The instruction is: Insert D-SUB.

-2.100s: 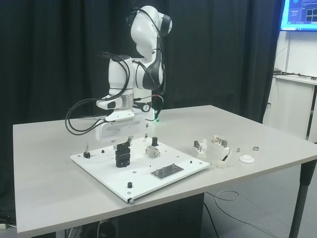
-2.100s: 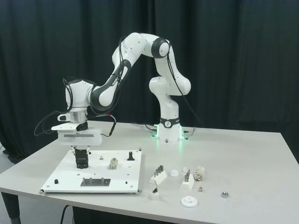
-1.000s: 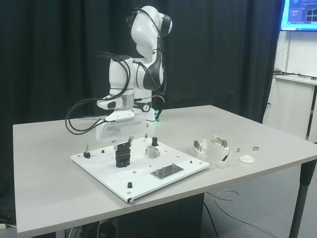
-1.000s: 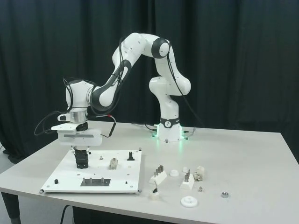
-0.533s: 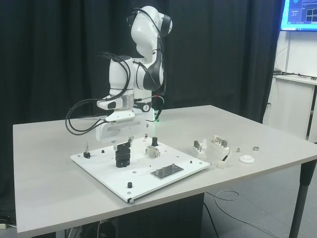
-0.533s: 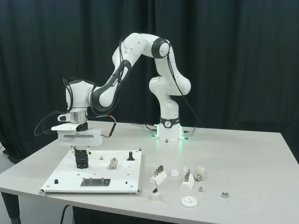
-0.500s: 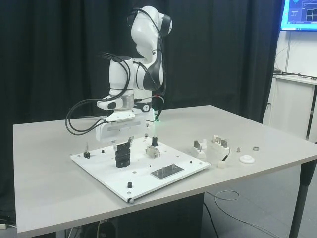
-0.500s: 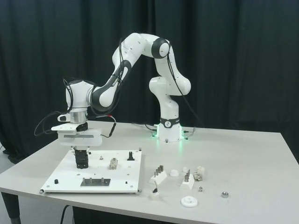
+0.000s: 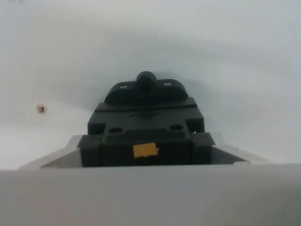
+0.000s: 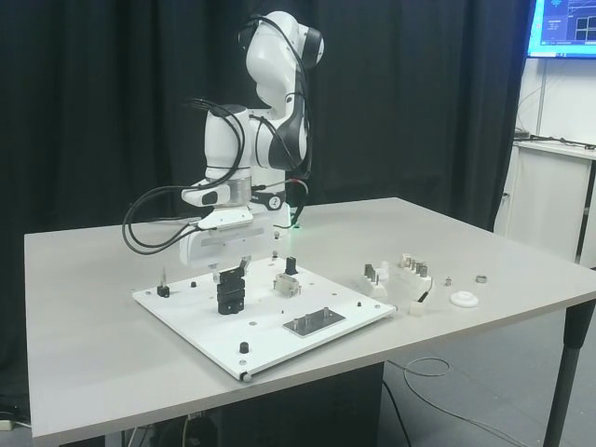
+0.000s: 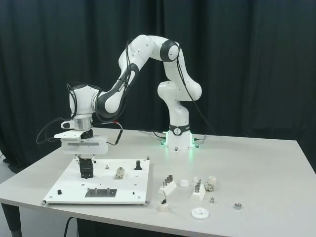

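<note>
**D-SUB held low over the white board**

Left of centre in both room views, the gripper hangs just over the white board on the grey table, clenched on the black D-SUB. Lower centre of the wrist view, the connector fills the space between the jaws. How far it is seated cannot be told. My worry is a slight tilt or offset: pressing down then could jam the shell on the socket rim, bend pins, or twist the part within the grasp.
</note>
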Robot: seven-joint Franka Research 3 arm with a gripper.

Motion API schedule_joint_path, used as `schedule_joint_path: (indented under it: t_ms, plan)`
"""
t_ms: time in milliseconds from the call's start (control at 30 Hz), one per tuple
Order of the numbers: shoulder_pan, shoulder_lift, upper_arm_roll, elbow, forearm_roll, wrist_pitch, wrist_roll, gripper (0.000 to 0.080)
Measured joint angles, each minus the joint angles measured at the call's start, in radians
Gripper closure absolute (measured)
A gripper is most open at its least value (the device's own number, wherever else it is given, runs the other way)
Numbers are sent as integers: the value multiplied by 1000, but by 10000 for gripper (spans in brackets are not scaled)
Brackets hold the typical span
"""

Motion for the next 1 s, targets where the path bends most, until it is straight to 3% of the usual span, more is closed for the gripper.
schedule_joint_path:
  t_ms: [467,500,733,767,1000]
  plan:
    - [0,6,-5,-2,0,-4,21,417]
    - [0,6,-5,-1,0,-4,23,128]
    - [1,7,-5,1,0,-3,57,128]
    - [1,7,-5,3,0,-3,61,30]
    - [3,7,-5,18,0,-6,70,7]
